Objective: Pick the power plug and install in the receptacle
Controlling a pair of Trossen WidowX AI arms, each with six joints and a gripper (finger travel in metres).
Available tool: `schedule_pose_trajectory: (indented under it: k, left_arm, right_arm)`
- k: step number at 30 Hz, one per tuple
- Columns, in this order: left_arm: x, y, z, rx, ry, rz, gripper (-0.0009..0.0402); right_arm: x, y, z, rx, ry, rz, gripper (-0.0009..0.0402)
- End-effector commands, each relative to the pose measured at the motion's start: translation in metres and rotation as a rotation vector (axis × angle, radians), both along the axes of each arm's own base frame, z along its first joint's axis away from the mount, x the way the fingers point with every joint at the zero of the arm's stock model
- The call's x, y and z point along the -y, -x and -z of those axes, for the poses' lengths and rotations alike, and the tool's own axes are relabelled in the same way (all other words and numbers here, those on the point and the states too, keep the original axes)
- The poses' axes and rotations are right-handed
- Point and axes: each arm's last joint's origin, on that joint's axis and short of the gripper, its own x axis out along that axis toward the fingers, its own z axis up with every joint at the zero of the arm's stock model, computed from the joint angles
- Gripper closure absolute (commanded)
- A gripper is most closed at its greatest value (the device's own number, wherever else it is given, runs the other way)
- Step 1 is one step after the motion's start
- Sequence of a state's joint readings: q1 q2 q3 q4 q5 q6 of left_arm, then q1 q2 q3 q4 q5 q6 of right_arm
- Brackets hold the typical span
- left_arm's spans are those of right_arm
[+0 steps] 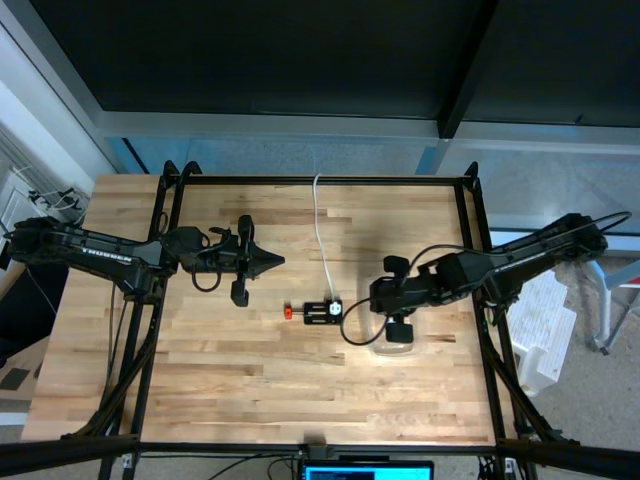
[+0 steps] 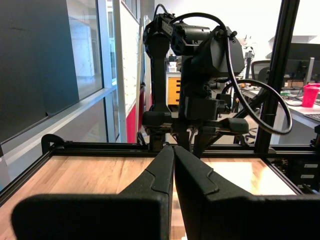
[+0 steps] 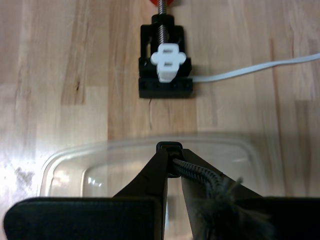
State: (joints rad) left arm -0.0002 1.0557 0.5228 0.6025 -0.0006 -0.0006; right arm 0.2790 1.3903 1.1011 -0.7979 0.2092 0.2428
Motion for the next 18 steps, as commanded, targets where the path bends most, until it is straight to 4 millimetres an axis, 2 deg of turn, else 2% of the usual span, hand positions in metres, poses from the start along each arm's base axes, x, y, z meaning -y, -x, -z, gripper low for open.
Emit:
schedule_pose_trajectory:
  k: [1, 8, 18]
  left_arm:
    - [0.000, 0.000, 0.000, 0.000, 0.000, 0.000, 0.0393]
    - [0.000, 0.000, 0.000, 0.000, 0.000, 0.000, 0.0393]
    - [0.000, 0.000, 0.000, 0.000, 0.000, 0.000, 0.0393]
  right_arm:
    - [-0.001, -0.012, -0.004, 0.002, 0.009, -0.005, 0.0393]
    - [-0.002, -0.039, -0.006, -0.002, 0.024, -0.013, 0.0393]
    - [-0.004, -0.071, 0.002, -0.022, 0.053, -0.038, 0.0393]
